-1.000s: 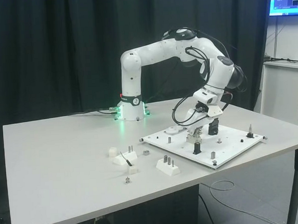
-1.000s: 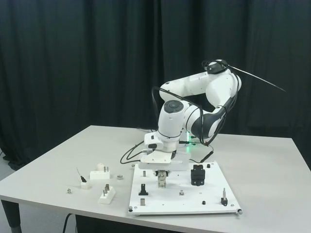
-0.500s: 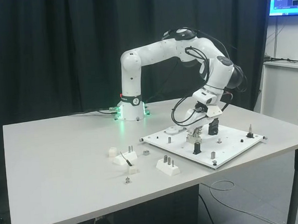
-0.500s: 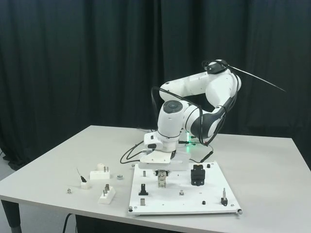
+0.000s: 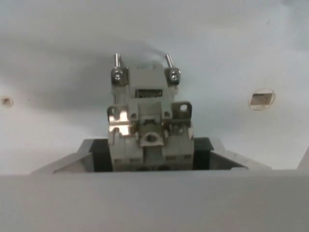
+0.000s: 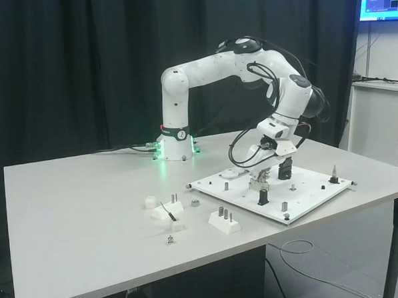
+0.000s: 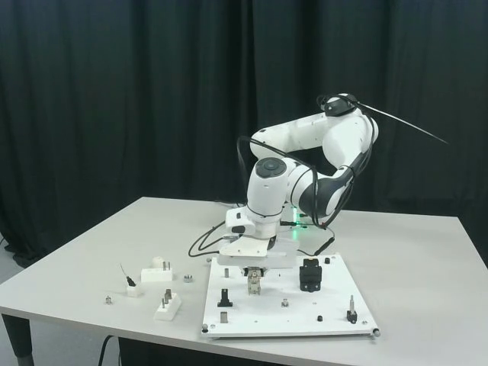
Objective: Insert waterproof.
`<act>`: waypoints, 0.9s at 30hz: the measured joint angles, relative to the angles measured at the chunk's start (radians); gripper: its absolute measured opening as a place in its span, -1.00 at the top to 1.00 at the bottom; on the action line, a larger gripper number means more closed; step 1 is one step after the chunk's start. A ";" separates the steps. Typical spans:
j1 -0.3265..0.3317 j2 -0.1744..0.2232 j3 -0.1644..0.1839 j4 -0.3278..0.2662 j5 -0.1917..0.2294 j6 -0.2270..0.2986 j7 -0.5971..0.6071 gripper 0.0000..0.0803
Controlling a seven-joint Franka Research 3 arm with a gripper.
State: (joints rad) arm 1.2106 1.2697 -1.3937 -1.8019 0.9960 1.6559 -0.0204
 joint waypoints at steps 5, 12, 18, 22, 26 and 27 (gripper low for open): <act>0.000 0.000 0.000 0.000 0.000 -0.002 0.009 0.21; -0.001 0.000 -0.001 -0.001 0.003 -0.010 0.024 0.21; -0.002 0.000 -0.002 -0.001 0.007 -0.013 0.037 0.21; -0.003 0.000 -0.002 -0.001 0.008 -0.014 0.037 0.21; -0.003 0.000 -0.002 -0.001 0.008 -0.013 0.033 0.21; -0.003 0.000 -0.002 -0.001 0.008 -0.013 0.030 0.21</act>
